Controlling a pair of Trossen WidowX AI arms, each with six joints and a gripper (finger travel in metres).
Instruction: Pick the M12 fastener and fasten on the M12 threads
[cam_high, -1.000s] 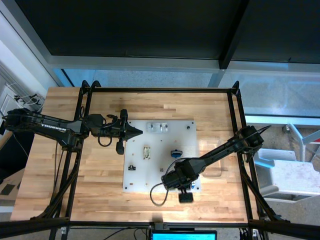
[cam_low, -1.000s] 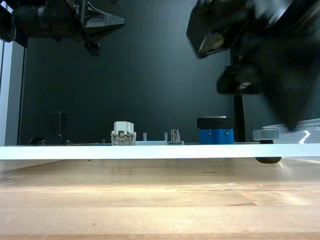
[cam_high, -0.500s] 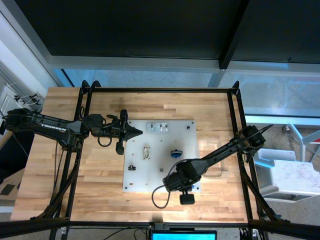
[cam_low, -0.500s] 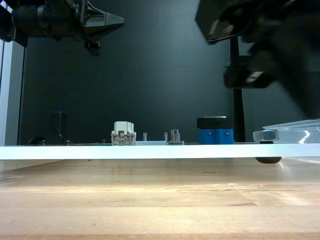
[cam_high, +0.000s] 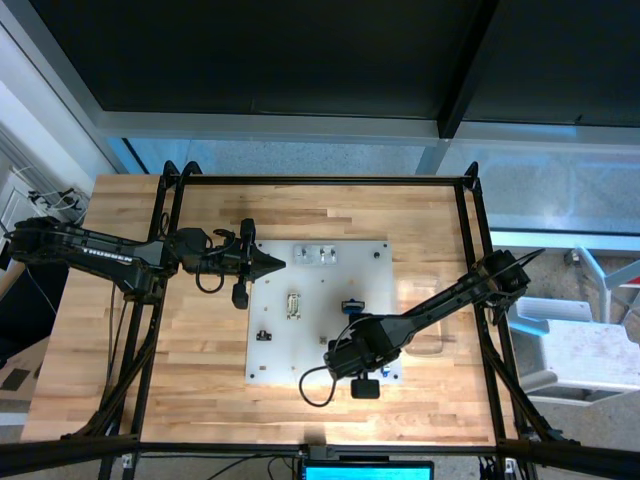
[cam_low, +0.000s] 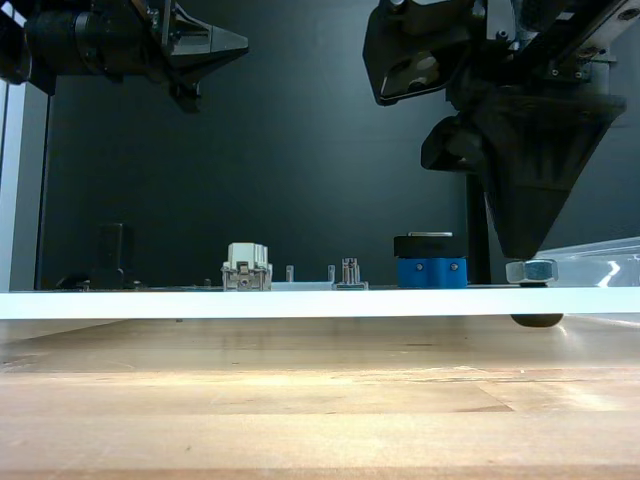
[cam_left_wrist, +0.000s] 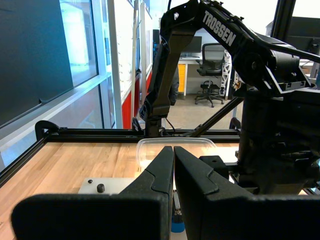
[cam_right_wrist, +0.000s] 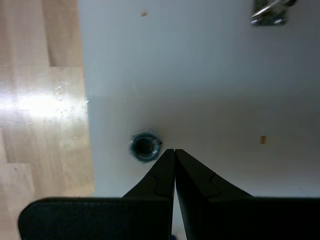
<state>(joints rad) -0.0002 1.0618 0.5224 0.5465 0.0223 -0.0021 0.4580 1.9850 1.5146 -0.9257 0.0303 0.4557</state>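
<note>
At the near right edge of the white board (cam_high: 300, 345), your right hand (cam_right_wrist: 174, 151) points straight down, fingers (cam_right_wrist: 160, 175) pressed together with nothing between them. The tips sit just beside the M12 nut (cam_right_wrist: 145, 146), not on it.

Nut: on the board, dark centre showing. The low view has it raised on a short black stud (cam_low: 535, 283), so it is on its stud.

Clear tray (cam_left_wrist: 150, 148): stands right of the board on the desk (cam_high: 200, 340). The nut is outside it, and you cannot make out any contents.

Left hand (cam_left_wrist: 173, 150): hangs high over the board's far left corner, fingers closed on nothing, well apart from the nut.
</note>
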